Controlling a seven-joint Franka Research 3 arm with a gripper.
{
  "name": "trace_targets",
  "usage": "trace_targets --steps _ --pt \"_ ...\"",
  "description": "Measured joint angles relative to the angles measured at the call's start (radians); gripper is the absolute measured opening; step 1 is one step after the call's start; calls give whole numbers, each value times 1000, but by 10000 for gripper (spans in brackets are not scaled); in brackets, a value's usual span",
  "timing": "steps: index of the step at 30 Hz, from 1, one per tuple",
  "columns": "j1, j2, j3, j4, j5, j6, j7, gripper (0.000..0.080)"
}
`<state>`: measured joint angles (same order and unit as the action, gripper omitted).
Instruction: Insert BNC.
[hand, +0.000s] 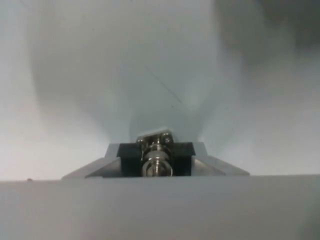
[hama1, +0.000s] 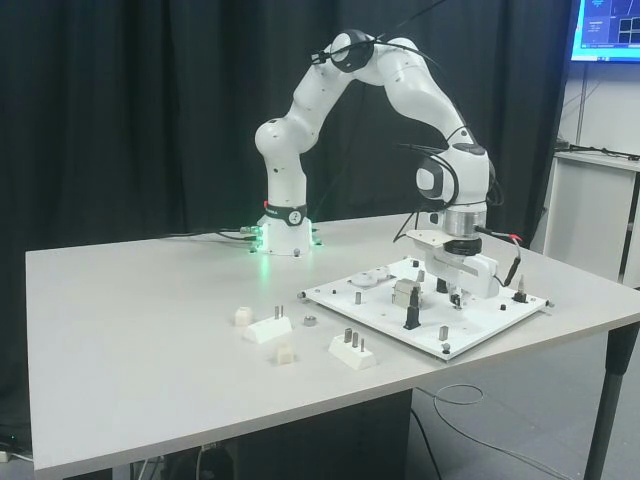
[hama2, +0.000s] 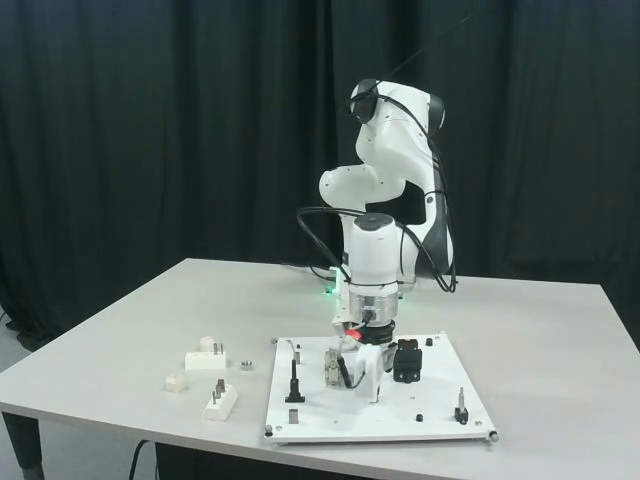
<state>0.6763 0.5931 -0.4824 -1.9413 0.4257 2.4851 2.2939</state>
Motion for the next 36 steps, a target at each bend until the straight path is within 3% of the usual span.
trace_targets --steps 16,17,21,22,27,28,36 --pt "2 1 -3 0 0 -5 -2 121" --pt "2 2 -3 0 0 -8 -5 273" --pt "3 2 -6 0 -2 -17 -23 273" --pt "3 2 -8 0 -3 -18 -27 627" --pt "5 1 -23 5 -15 -22 -45 627" --pt "5 1 -26 7 -20 -23 -47 768" --pt "5 -7 -59 40 -55 -65 -56 793"
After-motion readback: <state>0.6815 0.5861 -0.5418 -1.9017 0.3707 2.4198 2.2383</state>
